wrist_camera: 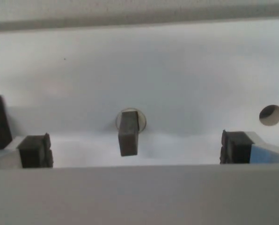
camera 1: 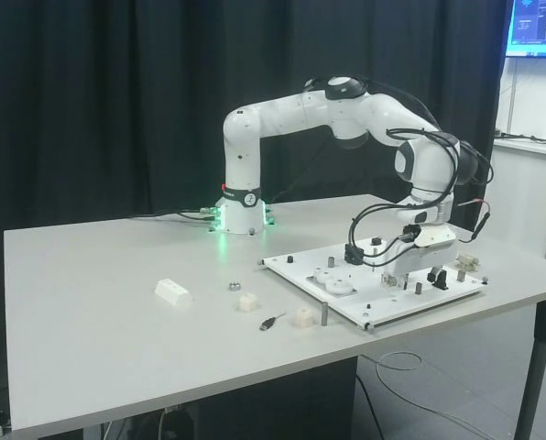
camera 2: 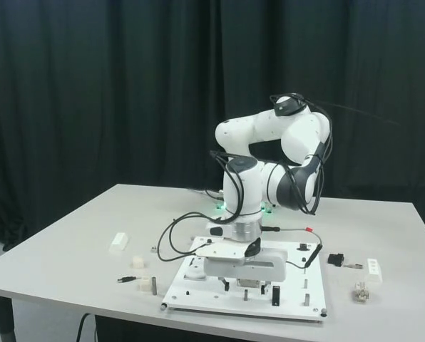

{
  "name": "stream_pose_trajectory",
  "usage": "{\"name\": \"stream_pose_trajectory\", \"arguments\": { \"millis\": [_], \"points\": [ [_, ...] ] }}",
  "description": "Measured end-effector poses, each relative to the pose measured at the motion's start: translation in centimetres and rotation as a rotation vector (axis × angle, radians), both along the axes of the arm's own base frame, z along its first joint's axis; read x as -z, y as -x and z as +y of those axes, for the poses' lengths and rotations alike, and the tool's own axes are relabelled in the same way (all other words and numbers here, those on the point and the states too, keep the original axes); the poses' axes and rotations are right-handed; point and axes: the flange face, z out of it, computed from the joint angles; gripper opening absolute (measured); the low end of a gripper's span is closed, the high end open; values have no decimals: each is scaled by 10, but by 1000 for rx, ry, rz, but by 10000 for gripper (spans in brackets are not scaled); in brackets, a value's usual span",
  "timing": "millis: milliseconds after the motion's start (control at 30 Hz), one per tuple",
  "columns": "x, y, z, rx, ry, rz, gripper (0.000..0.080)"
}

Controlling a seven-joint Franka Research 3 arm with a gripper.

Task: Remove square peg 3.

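square peg 3 (wrist_camera: 128,136) upright, between open end effector (wrist_camera: 135,150) fingers

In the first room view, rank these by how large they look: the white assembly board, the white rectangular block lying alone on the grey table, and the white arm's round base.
1. White assembly board, plainly largest.
2. White arm's round base.
3. White rectangular block, smallest.
The base stands farther from this camera than the block, so their true gap may be wider than it looks.

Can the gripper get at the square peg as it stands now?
Probably yes. In the wrist view the square peg stands upright on the white board, between the open jaws of the gripper, nothing blocking it.
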Motion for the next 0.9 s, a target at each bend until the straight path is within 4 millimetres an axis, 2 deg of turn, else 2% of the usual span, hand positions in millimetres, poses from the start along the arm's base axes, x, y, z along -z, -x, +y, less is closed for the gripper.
{"name": "stream_pose_trajectory", "arguments": {
  "millis": [533,900],
  "points": [
    [7,1,-1,-3,5,-5,800],
    [15,0,-1,-101,7,-30,800]
  ]
}}
